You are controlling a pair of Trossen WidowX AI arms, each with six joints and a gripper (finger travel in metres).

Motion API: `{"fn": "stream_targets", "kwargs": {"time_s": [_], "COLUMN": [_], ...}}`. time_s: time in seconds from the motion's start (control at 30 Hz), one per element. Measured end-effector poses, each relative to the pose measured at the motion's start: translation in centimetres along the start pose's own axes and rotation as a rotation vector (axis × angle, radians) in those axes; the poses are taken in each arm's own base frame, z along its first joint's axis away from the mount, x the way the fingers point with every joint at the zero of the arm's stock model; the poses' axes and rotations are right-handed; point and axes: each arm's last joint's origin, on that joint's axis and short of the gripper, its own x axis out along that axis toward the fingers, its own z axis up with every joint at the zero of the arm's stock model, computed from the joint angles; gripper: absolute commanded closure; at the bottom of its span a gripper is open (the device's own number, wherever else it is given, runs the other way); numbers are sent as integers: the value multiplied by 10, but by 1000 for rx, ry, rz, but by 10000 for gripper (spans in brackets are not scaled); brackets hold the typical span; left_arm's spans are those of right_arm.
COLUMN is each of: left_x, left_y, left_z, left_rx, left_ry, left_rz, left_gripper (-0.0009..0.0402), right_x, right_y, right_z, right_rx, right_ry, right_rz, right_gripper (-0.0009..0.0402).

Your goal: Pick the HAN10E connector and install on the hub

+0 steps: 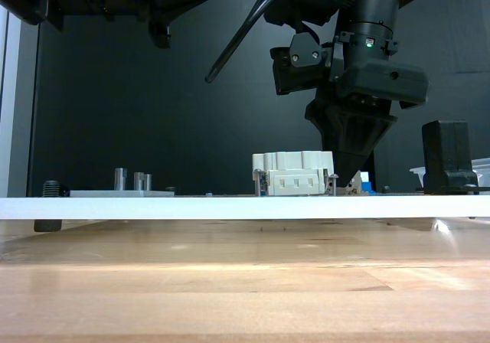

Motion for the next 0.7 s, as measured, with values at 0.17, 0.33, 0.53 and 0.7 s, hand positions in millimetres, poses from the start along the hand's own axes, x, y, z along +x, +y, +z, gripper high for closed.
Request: {"fn": "stream_targets", "kwargs": {"time_s": [0.17, 0.33, 0.53, 0.7], "left_x": [0, 0, 0, 0], "left_y": [0, 0, 0, 0], "left_z": [0, 0, 0, 0], "left_rx": [0, 0, 0, 0], "left_ry": [0, 0, 0, 0], "left_rz": [0, 0, 0, 0], "left_gripper": [392, 392, 392, 392], "right_x": [-5, -27, -55, -76], "right_y": [-1, -6, -16, -23], "right_z": [0, -1, -6, 1], "right_rx": [-13, -21, -33, -36], "right_ry": [-13, -63, -93, -88], "right_rz": [6, 18, 63, 90], "right_gripper": [304, 320, 322, 322]}}
